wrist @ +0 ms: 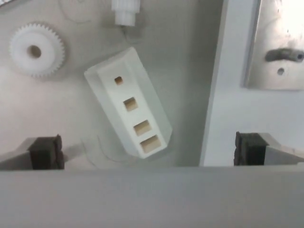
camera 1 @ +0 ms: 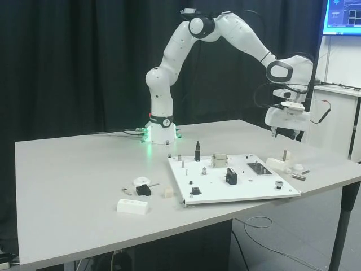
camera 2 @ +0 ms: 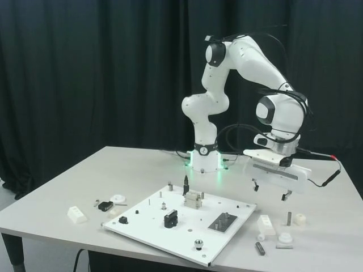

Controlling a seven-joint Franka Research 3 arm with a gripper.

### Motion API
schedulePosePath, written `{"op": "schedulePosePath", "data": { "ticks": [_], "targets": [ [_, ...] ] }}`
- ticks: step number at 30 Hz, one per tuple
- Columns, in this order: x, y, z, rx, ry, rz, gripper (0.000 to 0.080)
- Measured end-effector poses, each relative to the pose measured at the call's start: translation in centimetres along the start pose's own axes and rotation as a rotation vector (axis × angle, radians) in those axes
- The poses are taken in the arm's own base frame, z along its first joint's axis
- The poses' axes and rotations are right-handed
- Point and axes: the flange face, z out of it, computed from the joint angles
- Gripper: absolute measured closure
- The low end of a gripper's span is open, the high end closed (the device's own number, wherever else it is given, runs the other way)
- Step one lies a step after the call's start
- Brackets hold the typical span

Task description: Remove waterproof.

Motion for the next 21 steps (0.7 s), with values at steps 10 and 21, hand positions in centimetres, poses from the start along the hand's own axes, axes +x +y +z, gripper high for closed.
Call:
{"op": "schedulePosePath", "data": {
  "ticks": [10, 21],
  "targets": [
    [0.4, 0.2, 0.1, -0.001, -0.004, -0.27, 0.0003],
    [3.2, 2.6, 0.8, -0.048, -0.045, -0.392, 0.0003]
  ]
}}
